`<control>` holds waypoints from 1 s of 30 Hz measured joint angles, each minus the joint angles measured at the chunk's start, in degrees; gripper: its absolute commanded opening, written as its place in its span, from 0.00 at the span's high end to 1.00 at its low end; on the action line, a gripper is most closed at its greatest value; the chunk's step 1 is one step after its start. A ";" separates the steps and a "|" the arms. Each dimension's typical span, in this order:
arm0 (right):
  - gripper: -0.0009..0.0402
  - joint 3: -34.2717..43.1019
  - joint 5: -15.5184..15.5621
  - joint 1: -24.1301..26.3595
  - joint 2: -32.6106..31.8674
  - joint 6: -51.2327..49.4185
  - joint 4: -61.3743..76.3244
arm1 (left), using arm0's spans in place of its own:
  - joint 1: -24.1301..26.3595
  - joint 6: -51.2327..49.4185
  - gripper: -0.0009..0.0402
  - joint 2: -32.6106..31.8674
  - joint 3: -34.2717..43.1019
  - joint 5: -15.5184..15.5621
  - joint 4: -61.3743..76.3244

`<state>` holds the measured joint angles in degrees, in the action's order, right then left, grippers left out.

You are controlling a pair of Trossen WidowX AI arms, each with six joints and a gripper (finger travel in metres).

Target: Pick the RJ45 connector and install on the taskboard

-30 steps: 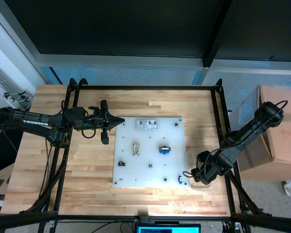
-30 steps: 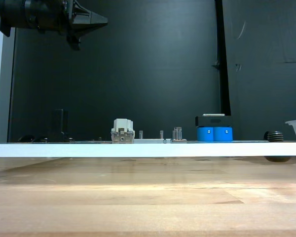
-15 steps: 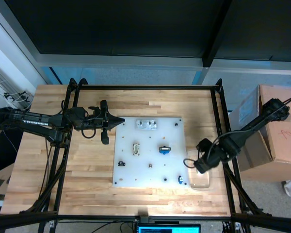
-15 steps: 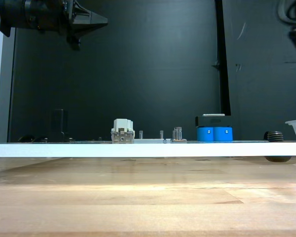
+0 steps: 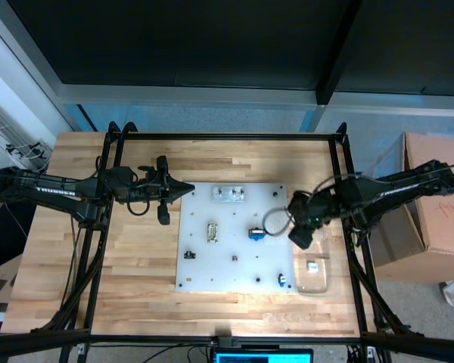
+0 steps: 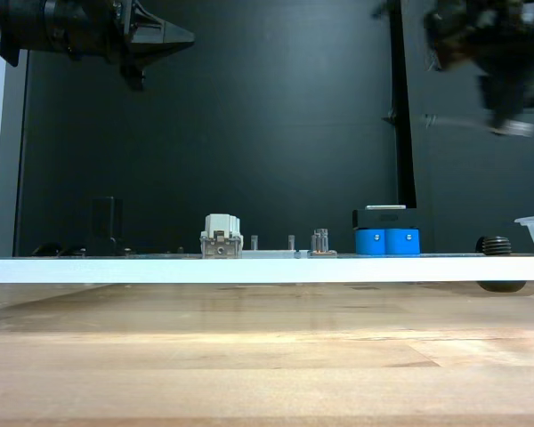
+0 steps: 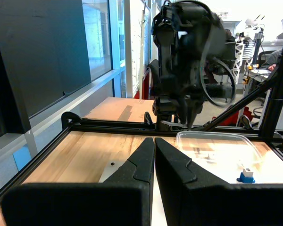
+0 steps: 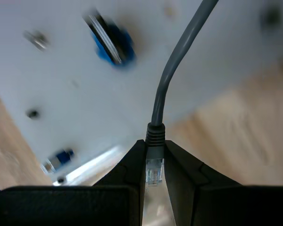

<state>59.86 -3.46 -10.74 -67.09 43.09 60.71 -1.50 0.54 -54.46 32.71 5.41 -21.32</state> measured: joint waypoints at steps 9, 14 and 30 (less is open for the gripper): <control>0.98 0.61 12.85 14.67 -2.01 -25.68 -17.35 | 0.00 -0.02 0.98 0.00 0.00 0.00 -0.02; 0.98 0.61 23.21 19.96 -5.99 -35.82 -26.95 | 0.00 -0.02 0.98 -0.02 0.81 0.02 -0.24; 0.98 21.57 36.06 23.17 -26.05 -52.37 -31.26 | -0.04 5.05 0.87 -0.02 3.30 -5.09 -0.04</control>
